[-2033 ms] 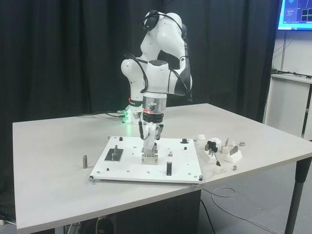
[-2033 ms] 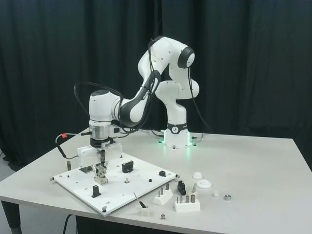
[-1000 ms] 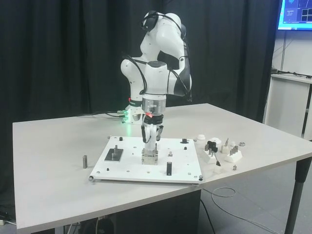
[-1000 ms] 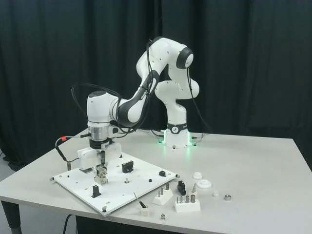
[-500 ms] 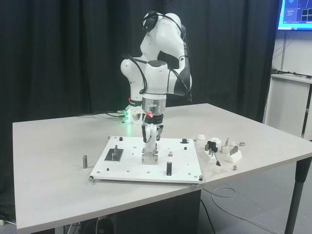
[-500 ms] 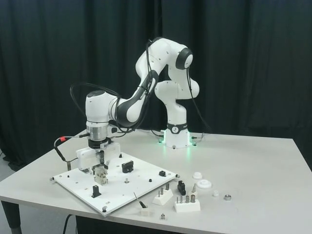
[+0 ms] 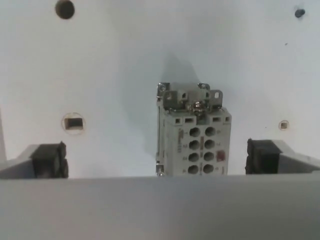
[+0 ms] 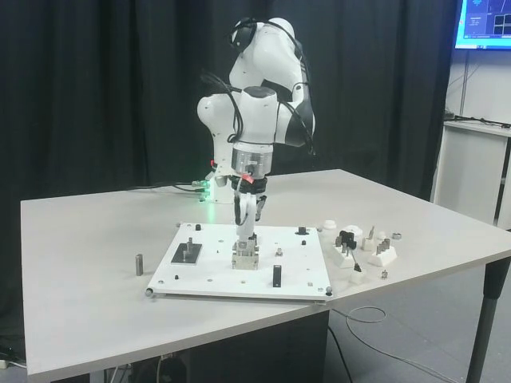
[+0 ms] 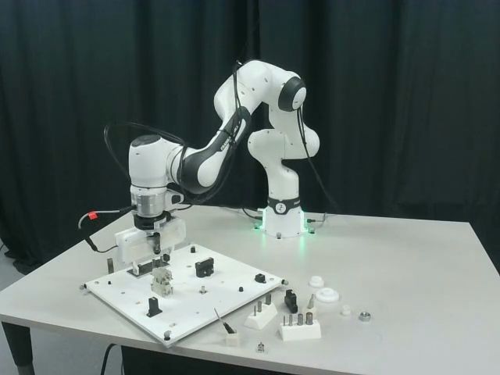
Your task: Insert waterproof.
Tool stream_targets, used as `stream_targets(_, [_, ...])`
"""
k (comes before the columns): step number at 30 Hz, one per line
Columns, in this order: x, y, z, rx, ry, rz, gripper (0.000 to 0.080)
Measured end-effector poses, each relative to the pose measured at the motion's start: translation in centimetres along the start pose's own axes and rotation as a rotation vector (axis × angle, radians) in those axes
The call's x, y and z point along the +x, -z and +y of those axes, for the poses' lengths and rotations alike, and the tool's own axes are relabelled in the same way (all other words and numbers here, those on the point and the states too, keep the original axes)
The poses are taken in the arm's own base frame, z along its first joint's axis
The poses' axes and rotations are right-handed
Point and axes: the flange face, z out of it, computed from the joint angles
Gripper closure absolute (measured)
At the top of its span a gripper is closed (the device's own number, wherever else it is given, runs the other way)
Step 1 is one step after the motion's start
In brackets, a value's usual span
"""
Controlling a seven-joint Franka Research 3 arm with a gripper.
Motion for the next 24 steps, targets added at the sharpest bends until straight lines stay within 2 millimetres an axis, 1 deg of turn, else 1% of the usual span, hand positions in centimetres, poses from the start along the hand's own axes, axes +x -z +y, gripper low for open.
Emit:
stream_targets(10, [-0.8,1.0,-0.1,0.036,0.039,0.010,0.0003])
stream_targets(24, [-1.7,0.7,0.6,0.058,0.057,-0.021,0.0003])
